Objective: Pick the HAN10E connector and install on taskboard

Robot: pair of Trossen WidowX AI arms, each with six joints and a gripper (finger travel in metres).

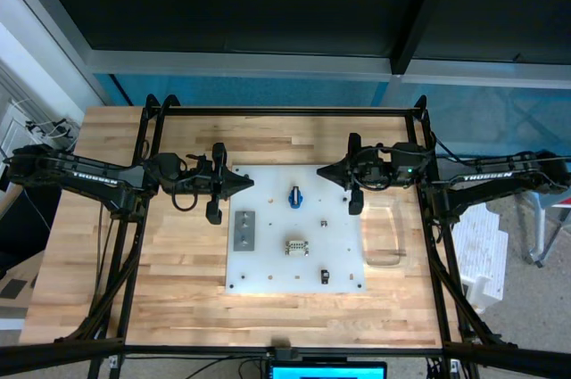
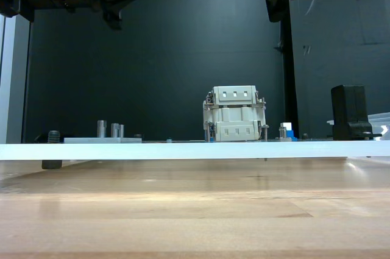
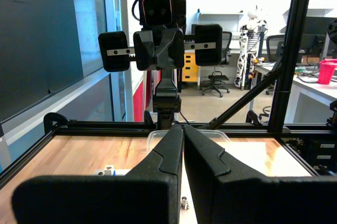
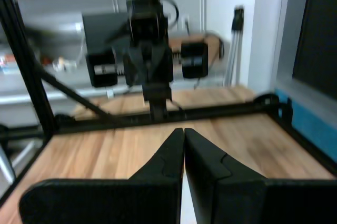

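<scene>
Left hand [image 1: 248, 181] hanging high over taskboard [image 1: 268, 272] edge, fingers [image 3: 167, 153] pressed together. Right hand [image 1: 321, 171] facing it, fingers [image 4: 169, 155] pressed together too. HAN10E connector [image 2: 233, 95] sitting on top of beige socket [image 2: 234, 130] on taskboard, down below and between both hands, well apart from both.

Shows matt black moulded plastic on the left gripper [image 1: 250, 180] and the right gripper [image 1: 321, 171], both raised over the far part of the taskboard [image 1: 268, 274], tips facing. Below and between them, reads as a smooth white plate with a faint sheen. Under the left gripper, looks like dull grey metal on the block [image 1: 244, 230]. Further forward, pairs pale beige plastic with bright metal ends on the socket [image 1: 297, 247]. Beside the right gripper, gleams as clear glossy plastic in the tray [image 1: 385, 262]. Beneath all, satin-finished light wood on the table [image 1: 152, 290].
</scene>
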